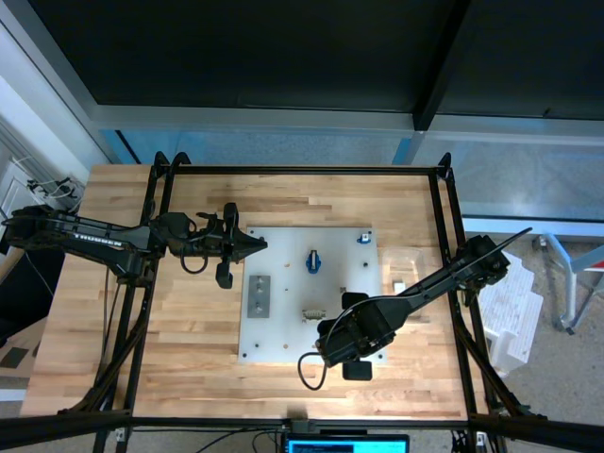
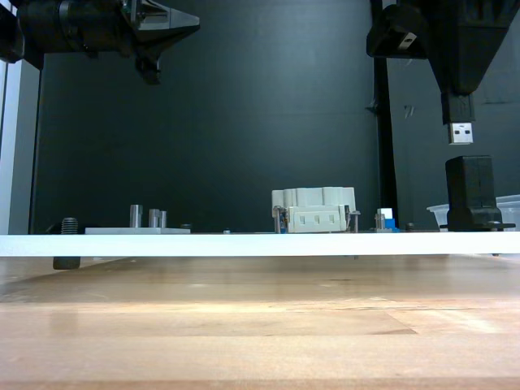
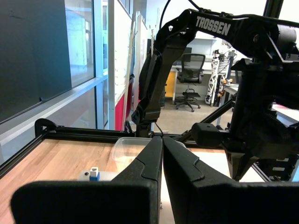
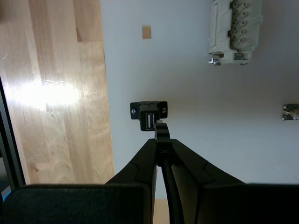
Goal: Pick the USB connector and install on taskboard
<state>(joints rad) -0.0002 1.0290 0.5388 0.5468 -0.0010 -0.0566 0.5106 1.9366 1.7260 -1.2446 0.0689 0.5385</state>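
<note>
The USB connector hangs metal tip down at the right of the low view, just above a black socket and clear of it. The right gripper has its fingers clamped on the connector's black body, with the cable running back between them. The socket stands on the taskboard, a white plate at the centre of the high view, close to its near right corner.

On the same plate, a beige multi-pin connector sits left of the gripper. A grey block lies further left and a blue clip stands toward the far side. A clear tub rests on the wooden table, just beside the plate's right edge.

The left gripper hovers high at the plate's far left corner, at the upper left of the low view. Its fingers are pressed together with nothing between them.
</note>
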